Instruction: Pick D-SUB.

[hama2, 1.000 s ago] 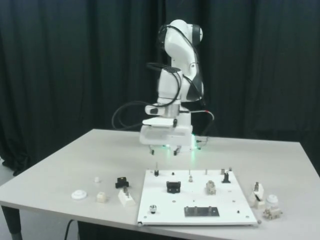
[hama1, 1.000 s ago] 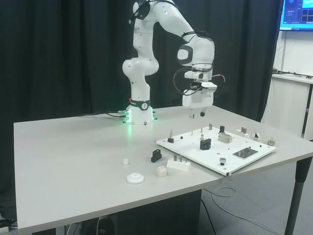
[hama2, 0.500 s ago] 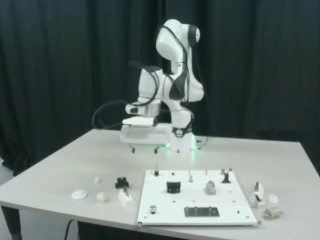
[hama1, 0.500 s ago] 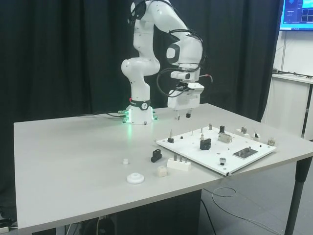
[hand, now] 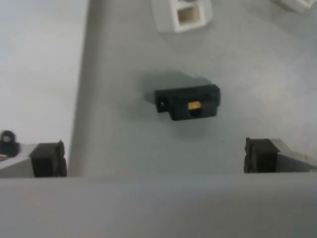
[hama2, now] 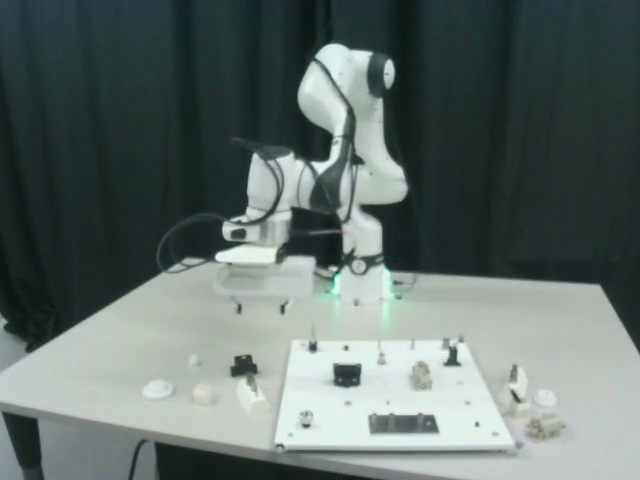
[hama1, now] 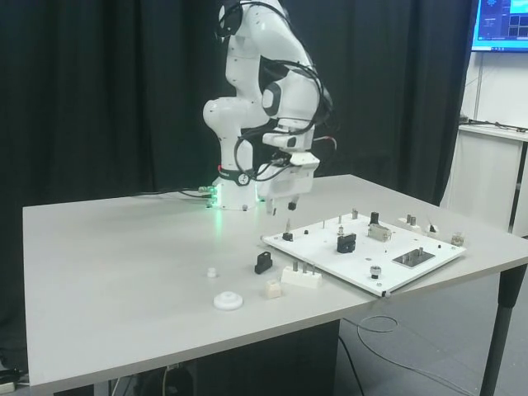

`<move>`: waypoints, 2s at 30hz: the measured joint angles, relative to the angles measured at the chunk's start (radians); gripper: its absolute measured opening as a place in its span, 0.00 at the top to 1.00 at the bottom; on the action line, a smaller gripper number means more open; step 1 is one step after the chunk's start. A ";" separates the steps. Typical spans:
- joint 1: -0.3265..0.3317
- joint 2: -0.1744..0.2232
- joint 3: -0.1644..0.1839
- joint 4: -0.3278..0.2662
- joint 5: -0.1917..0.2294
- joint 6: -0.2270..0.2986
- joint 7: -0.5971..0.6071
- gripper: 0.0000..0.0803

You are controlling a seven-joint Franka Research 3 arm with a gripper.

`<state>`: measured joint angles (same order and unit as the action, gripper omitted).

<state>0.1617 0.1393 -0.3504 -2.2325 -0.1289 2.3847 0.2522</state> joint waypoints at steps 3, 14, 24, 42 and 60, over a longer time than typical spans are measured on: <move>-0.017 0.020 0.000 0.001 0.002 0.022 -0.007 0.00; -0.058 0.097 0.000 0.009 0.055 0.083 -0.049 0.00; -0.065 0.145 0.000 0.013 0.107 0.105 -0.176 0.00; -0.088 0.221 0.000 0.055 0.188 0.141 -0.194 0.00; -0.092 0.286 0.000 0.092 0.237 0.141 -0.259 0.00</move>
<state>0.0698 0.4252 -0.3503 -2.1406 0.1078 2.5255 -0.0069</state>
